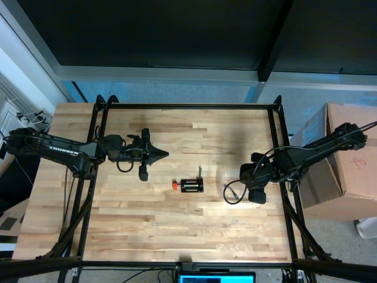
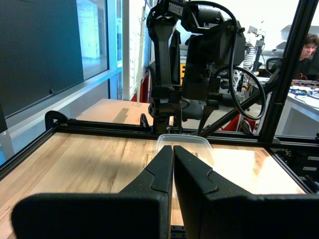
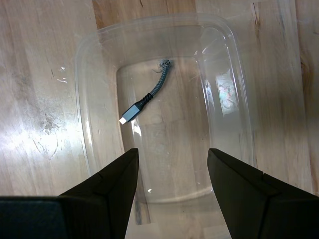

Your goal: Remove the USB-C connector from the USB-C receptacle and place in the container

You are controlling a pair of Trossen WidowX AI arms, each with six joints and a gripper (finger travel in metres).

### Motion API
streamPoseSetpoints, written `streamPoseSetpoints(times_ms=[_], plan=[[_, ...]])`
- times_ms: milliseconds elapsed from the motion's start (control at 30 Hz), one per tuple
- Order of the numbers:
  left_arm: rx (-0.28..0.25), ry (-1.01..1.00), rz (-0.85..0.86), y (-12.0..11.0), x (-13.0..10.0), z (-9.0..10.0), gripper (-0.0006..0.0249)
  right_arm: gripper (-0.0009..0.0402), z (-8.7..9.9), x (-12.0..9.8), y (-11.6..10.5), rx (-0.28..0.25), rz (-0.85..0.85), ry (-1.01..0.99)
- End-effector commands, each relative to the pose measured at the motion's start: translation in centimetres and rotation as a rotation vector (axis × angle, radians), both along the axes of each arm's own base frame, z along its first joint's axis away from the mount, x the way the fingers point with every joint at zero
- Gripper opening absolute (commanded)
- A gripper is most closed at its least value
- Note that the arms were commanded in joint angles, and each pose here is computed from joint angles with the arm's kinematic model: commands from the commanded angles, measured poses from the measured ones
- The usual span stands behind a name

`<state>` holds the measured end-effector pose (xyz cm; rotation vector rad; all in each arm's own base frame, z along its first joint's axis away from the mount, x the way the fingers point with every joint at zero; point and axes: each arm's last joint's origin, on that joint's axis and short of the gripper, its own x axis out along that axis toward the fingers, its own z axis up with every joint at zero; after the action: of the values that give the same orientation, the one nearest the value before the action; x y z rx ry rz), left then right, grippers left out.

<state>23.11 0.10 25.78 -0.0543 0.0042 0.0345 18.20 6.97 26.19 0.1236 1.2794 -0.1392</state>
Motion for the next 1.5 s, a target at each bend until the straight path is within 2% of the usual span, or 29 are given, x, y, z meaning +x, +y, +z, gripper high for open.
streamPoseSetpoints(times_ms=[33,133,233,467,600,633,767,933,1233,1500], plan=[[0.0,0.0,0.0,0.0,0.0,0.0,0.0,0.0192,0.2,0.3,0.1,0.004,0.018,-0.033],[0.0,0.0,0.0,0.0,0.0,0.0,0.0,0.0187,0.9,1.4,-0.6,-0.011,0.048,-0.148],[0.0,0.0,0.0,0.0,0.0,0.0,0.0,0.0163,1.6,2.7,-1.5,-0.026,0.08,-0.259],[0.0,0.0,0.0,0.0,0.0,0.0,0.0,0.0069,3.7,4.8,-3.8,-0.098,0.131,-0.546],[0.0,0.0,0.0,0.0,0.0,0.0,0.0,0.0001,4.7,5.2,-5.3,-0.151,0.13,-0.71],[0.0,0.0,0.0,0.0,0.0,0.0,0.0,-0.0004,4.7,5.2,-5.7,-0.153,0.137,-0.755],[0.0,0.0,0.0,0.0,0.0,0.0,0.0,-0.0001,4.3,4.9,-7.6,-0.104,0.133,-0.924],[0.0,0.0,0.0,0.0,0.0,0.0,0.0,0.0,3.1,4.3,-8.6,-0.103,0.136,-1.059],[0.0,0.0,0.0,0.0,0.0,0.0,0.0,-0.0001,1.5,2.9,-8.6,-0.122,0.088,-1.234],[0.0,0.0,0.0,0.0,0.0,0.0,0.0,-0.0001,0.1,2.1,-8.4,-0.098,0.09,-1.306]])
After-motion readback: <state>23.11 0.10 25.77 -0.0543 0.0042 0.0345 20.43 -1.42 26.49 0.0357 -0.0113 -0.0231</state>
